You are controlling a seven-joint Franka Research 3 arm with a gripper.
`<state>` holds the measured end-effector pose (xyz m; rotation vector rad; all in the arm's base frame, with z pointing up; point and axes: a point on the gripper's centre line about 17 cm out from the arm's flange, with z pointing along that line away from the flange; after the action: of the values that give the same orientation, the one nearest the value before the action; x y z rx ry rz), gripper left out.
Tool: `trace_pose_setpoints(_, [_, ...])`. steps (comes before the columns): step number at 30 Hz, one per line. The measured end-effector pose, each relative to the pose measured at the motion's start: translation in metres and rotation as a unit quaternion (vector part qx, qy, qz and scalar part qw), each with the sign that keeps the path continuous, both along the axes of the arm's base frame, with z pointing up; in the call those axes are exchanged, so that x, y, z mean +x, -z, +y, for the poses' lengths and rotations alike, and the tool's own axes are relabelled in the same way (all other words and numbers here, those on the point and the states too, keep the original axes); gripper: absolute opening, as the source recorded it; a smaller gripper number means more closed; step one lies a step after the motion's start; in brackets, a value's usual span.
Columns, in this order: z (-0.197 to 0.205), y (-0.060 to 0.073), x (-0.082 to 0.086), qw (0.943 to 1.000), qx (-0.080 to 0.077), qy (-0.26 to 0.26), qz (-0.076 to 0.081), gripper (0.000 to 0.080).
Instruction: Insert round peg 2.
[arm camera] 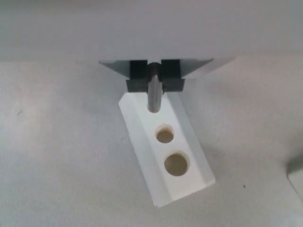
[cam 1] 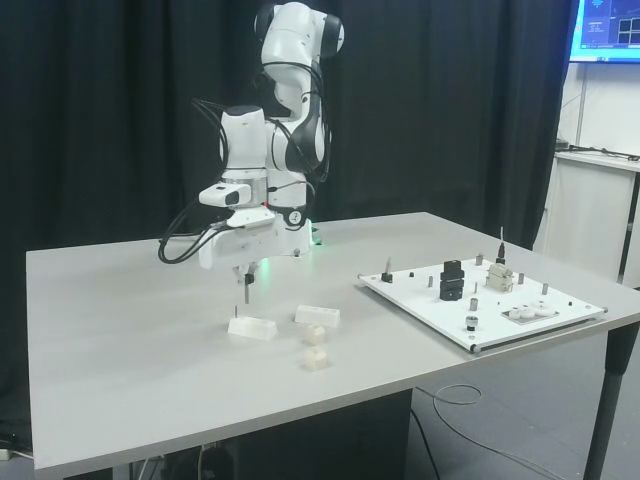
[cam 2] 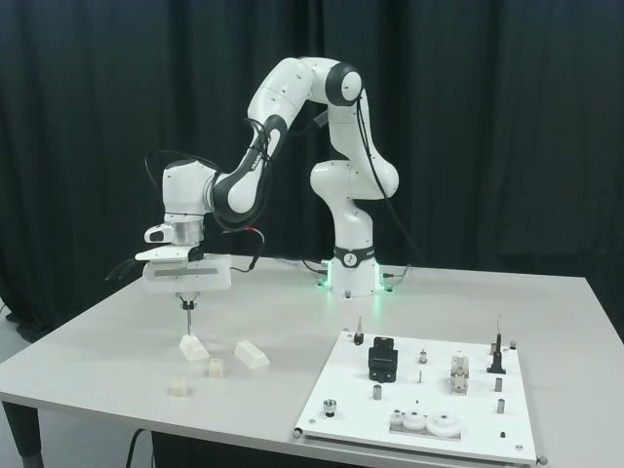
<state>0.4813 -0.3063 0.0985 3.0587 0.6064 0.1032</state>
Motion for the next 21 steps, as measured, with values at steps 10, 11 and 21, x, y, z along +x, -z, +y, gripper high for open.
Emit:
trace_pose_setpoints(10, [0.007, 0.0, 0.0, 0.9999, 0.008, 0.004, 0.006, 0.0055])
trace_pose_setpoints(11, [0.008, -0.001, 0.001, 0.9999, 0.01, 0.005, 0.007, 0.0055])
trace_pose_setpoints(21, [0.032, -0.007, 0.0, 0.9992, 0.032, 0.01, 0.02, 0.0055])
